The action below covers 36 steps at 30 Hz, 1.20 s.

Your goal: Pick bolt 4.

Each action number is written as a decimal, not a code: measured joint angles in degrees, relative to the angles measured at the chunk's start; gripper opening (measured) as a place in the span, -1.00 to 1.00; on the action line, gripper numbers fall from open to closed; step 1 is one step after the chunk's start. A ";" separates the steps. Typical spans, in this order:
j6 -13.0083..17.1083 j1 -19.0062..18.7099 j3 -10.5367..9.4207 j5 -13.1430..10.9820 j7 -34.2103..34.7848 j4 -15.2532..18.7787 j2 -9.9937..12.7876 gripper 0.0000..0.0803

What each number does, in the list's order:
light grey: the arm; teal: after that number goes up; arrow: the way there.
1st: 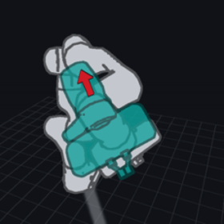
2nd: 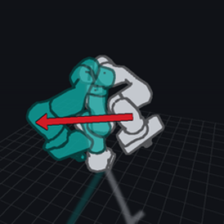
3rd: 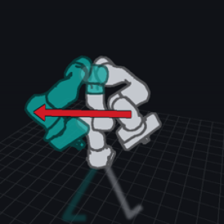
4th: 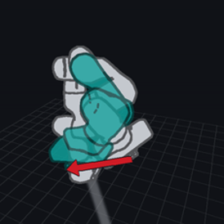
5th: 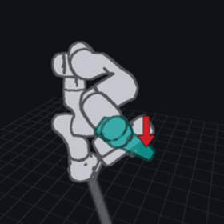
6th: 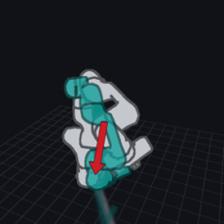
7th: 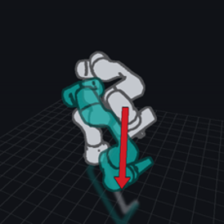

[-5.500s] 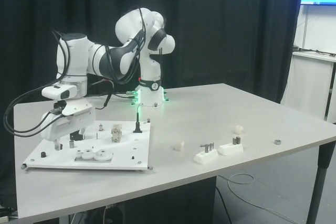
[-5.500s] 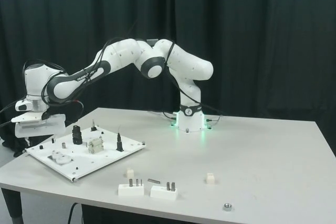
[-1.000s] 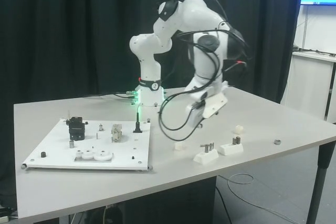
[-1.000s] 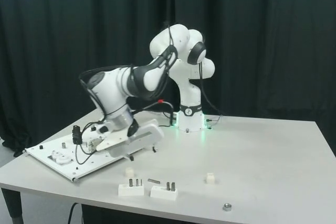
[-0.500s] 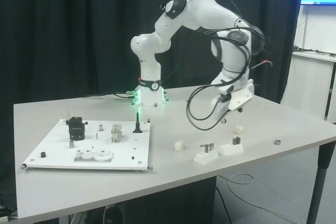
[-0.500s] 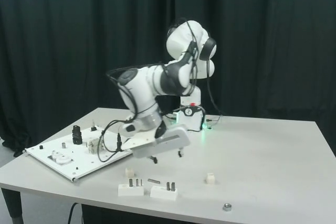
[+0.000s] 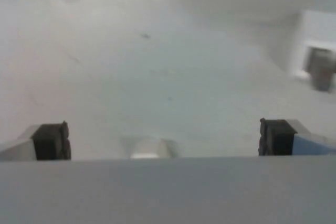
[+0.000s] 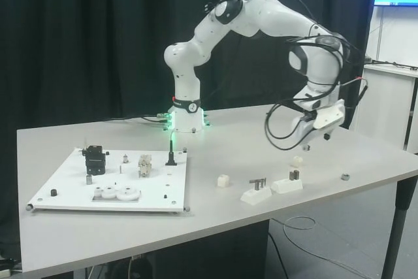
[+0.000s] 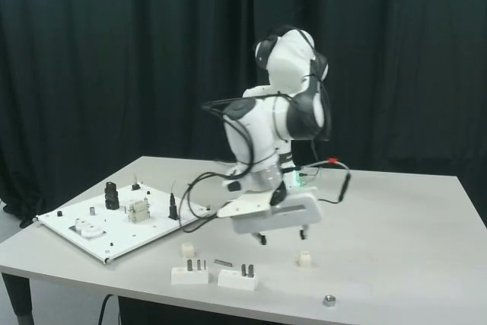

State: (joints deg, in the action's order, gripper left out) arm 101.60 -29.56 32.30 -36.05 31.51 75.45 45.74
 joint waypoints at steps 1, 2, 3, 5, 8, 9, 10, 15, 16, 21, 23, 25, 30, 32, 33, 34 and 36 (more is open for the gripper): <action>0.74 -0.61 -0.02 0.02 0.38 0.11 0.04 0.99; 1.47 -1.20 -0.02 0.05 0.73 0.23 0.09 0.99; 2.19 -1.80 -0.02 0.09 1.06 0.34 0.15 0.99; 3.74 -3.01 -0.02 0.21 1.81 0.61 0.32 0.99; 5.89 -4.68 -0.02 0.69 3.21 1.00 0.58 0.99; 6.54 -5.19 -0.02 0.87 3.63 1.09 0.69 0.99; 7.18 -5.63 -0.01 1.00 4.00 1.15 0.81 0.99; 9.79 -7.46 0.00 1.55 6.23 1.17 1.68 0.99; 10.30 -7.73 0.01 1.56 6.72 1.17 1.87 0.99; 13.11 -8.93 0.00 1.56 8.45 1.17 2.95 0.99; 14.24 -9.32 0.00 1.56 8.93 1.17 3.42 0.99; 15.30 -9.66 -0.01 1.55 9.46 1.17 3.90 0.99; 17.37 -10.36 -0.03 1.53 10.02 1.13 5.03 0.99; 18.04 -10.56 -0.06 1.51 10.12 1.12 5.40 0.99; 18.40 -10.65 -0.07 1.50 10.22 1.09 5.61 0.99; 18.65 -10.71 -0.11 1.49 10.33 1.06 5.80 0.99; 19.19 -10.78 -0.27 1.49 10.56 0.95 6.17 0.99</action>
